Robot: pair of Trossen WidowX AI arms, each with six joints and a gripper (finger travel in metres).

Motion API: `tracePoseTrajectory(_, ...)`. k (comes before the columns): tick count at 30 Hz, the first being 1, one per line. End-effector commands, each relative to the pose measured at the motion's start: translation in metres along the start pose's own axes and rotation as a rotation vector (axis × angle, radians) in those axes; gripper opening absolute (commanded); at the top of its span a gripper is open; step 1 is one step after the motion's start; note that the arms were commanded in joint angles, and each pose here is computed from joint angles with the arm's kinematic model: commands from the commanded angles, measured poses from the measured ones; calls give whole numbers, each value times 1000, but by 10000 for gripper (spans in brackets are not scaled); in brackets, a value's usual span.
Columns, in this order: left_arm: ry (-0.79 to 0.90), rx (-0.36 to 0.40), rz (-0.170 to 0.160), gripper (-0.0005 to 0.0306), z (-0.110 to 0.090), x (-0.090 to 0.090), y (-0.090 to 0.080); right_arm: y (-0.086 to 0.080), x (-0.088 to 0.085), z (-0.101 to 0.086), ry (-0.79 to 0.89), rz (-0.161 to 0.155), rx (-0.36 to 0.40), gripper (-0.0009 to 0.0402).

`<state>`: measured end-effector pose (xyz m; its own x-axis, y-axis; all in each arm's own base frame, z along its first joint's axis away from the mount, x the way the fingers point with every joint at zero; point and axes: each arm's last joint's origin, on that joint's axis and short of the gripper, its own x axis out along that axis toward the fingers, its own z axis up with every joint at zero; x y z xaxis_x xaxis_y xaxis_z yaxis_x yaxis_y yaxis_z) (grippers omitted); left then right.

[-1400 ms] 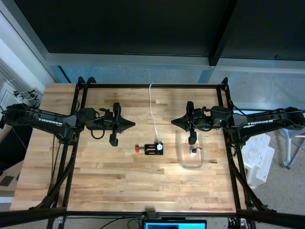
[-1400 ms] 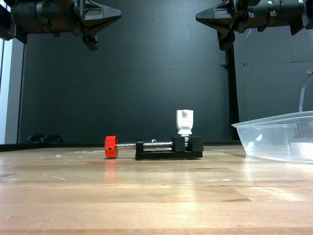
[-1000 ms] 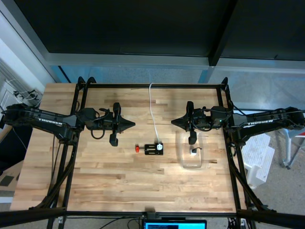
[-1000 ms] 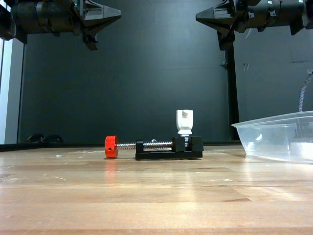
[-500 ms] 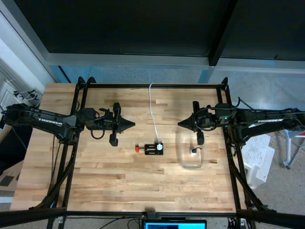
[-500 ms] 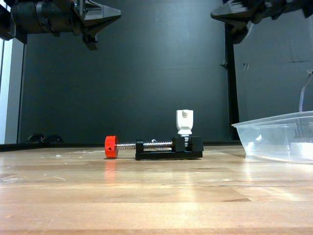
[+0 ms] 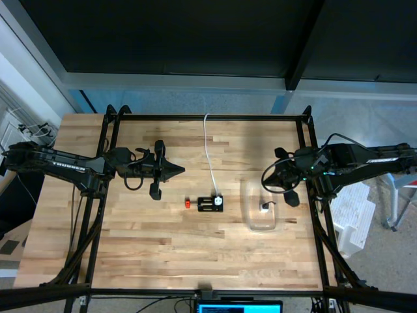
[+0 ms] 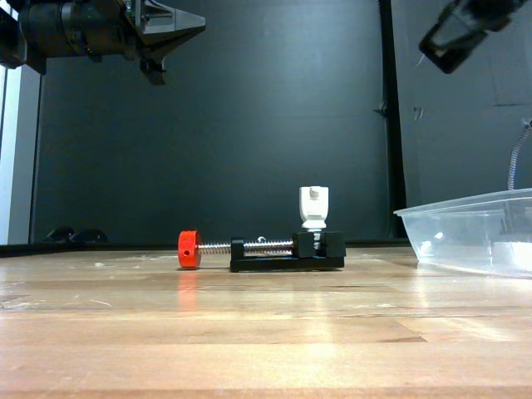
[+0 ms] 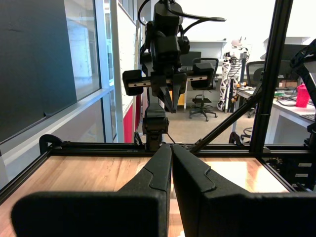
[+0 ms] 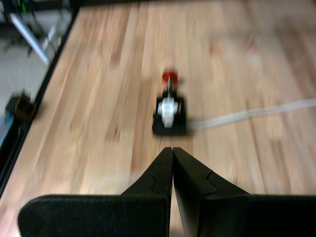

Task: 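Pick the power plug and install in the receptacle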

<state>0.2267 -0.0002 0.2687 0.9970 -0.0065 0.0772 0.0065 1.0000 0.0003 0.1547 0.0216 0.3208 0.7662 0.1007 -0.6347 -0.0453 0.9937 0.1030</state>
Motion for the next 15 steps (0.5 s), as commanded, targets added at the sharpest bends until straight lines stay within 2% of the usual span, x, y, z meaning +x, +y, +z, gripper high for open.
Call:
tracePoseTrajectory(1,0,0,0,0,0,0,0,3,-5,-6,91,8,-8,0)
tracePoseTrajectory(10,0,0,0,0,0,0,0,8,-10,-24,273,2,25,0)
tracePoseTrajectory(15,0,0,0,0,0,0,0,12,-12,-30,327,-35,17,0)
